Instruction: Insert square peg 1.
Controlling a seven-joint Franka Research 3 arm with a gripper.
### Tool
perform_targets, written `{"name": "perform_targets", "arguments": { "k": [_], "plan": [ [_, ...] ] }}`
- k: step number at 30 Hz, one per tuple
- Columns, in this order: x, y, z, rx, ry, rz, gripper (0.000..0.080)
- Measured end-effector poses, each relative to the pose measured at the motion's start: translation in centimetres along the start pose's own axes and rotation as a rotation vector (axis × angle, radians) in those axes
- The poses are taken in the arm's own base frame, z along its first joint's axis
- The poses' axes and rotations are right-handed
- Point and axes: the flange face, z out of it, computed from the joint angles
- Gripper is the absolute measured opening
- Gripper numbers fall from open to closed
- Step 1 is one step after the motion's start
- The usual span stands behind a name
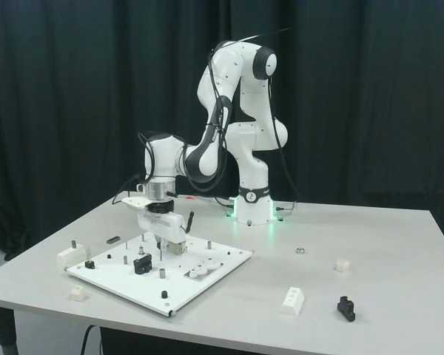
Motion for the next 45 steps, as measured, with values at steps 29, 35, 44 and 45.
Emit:
{"name": "perform_targets", "arguments": {
  "k": [29,35,44,45],
  "plan": [
    [-0.01,-0.12,0.03,-0.001,0.000,-0.166,0.0022],
    [0.14,-0.09,0.11,0.005,-0.003,-0.121,0.0022],
    [0.49,-0.12,0.50,0.012,-0.005,-0.006,0.0022],
    [0.50,-0.11,0.49,0.012,-0.005,0.001,0.0022]
  ]
}}
